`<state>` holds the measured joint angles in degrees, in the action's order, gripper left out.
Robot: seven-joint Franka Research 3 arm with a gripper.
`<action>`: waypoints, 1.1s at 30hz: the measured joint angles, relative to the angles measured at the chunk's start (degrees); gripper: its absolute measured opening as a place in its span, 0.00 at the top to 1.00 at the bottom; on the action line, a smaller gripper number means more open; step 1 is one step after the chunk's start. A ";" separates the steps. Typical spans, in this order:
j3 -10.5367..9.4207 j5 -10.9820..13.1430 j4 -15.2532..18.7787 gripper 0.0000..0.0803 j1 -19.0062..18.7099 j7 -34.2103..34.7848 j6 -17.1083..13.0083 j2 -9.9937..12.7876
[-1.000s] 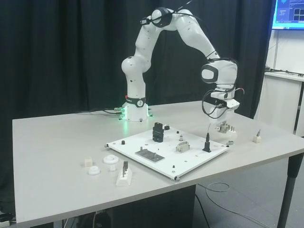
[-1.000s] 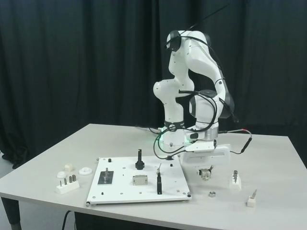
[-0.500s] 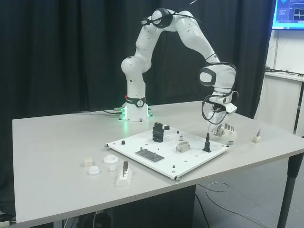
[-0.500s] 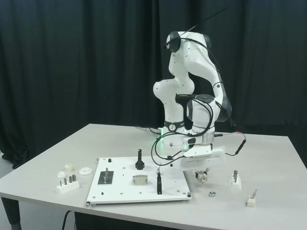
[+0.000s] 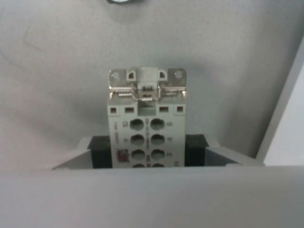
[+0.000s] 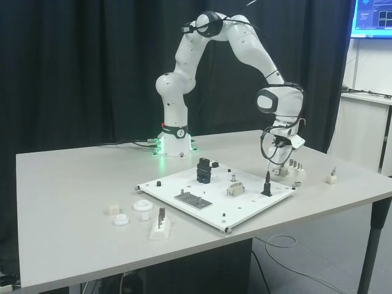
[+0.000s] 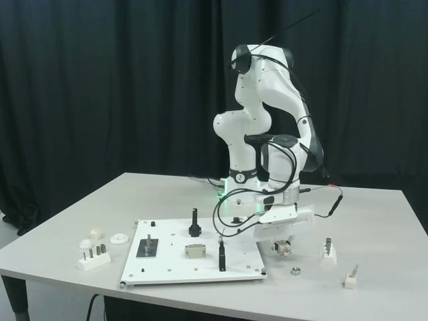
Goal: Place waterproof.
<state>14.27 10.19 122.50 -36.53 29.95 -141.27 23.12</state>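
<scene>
Movement over the last second has carried the gripper [image 7: 283, 245] and its held grey multi-pin waterproof connector with metal latch [image 5: 146, 118] leftward toward the white square assembly board [image 7: 174, 264]; black fingers [image 5: 100, 151] clamp it, hovering above the grey table [image 7: 374, 221] just beside the board, placement pending.

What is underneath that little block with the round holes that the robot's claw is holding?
Under the connector block held in the gripper is bare grey table, with the white board's edge off to one side. The block's lower rows of holes are hidden behind the gripper body.
</scene>
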 joint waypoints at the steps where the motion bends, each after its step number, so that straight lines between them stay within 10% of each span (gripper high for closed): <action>1: -0.09 0.17 0.00 0.61 0.08 -0.12 0.00 0.04; 29: -0.44 0.73 -0.03 0.58 0.25 -0.09 -0.91 0.95; 31: -0.46 0.78 -0.09 0.06 0.25 0.78 -0.91 0.88; 33: -0.49 0.79 -0.12 0.06 0.24 1.90 -0.90 0.65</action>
<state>13.78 10.98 122.38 -36.28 31.85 -142.18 23.77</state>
